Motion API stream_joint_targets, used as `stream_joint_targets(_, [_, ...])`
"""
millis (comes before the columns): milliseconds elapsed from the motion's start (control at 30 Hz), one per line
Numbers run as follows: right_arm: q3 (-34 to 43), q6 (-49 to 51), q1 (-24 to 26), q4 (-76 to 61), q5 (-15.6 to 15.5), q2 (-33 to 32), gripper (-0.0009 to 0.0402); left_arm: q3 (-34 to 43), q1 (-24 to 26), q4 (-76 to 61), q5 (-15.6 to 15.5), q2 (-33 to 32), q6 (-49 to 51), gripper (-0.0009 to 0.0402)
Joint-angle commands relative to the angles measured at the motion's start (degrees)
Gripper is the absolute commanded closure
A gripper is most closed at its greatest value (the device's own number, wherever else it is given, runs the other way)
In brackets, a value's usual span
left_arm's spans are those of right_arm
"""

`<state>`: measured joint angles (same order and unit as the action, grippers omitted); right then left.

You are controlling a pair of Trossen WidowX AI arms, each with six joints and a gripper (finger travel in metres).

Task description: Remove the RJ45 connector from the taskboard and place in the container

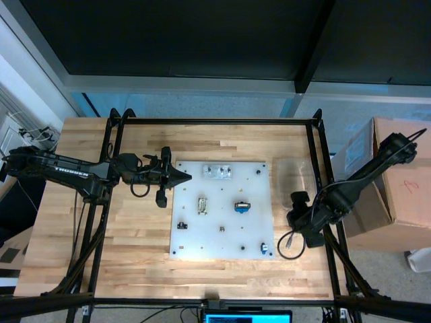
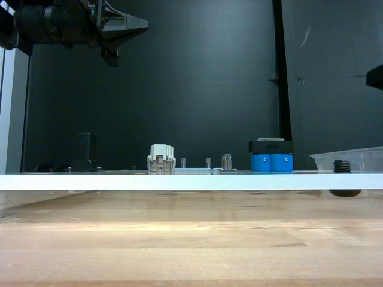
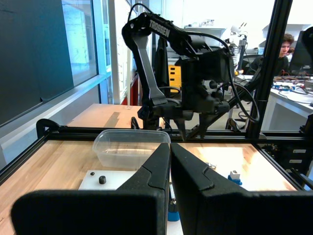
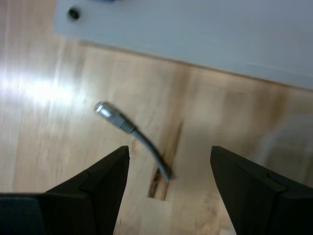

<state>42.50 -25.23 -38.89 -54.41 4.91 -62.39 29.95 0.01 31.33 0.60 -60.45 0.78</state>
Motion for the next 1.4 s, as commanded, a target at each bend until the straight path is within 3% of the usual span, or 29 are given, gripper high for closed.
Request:
stream_joint_targets(33, [0.1,2.7,-1.4,2.4,-1.9,-3.8,0.0162,0.0,0.0,0.0,0.0,0.0,0.0,0.0393])
stream_joint_targets(333, [0.1,8.0,-4.0,7.7,-3.1,-12.8,0.0162,0.0,0.0,0.0,0.0,0.0,0.0,0.0393])
stream_joint_targets(733, [0.9,16.5,-5.0,12.3,-3.3,-20.3,0.0162,0.0,0.0,0.0,0.0,0.0,0.0,0.0393])
stream_joint_targets(1033, [0.9,20.2,-5.4,13.3,-3.5,-23.0,0.0164,0.0,0.0,0.0,0.0,0.0,0.0,0.0393])
stream_joint_targets(1400, [0.5,21.3,-5.5,14.7,-3.5,-24.4,0.0204,0.0,0.0,0.0,0.0,0.0,0.0,0.0393])
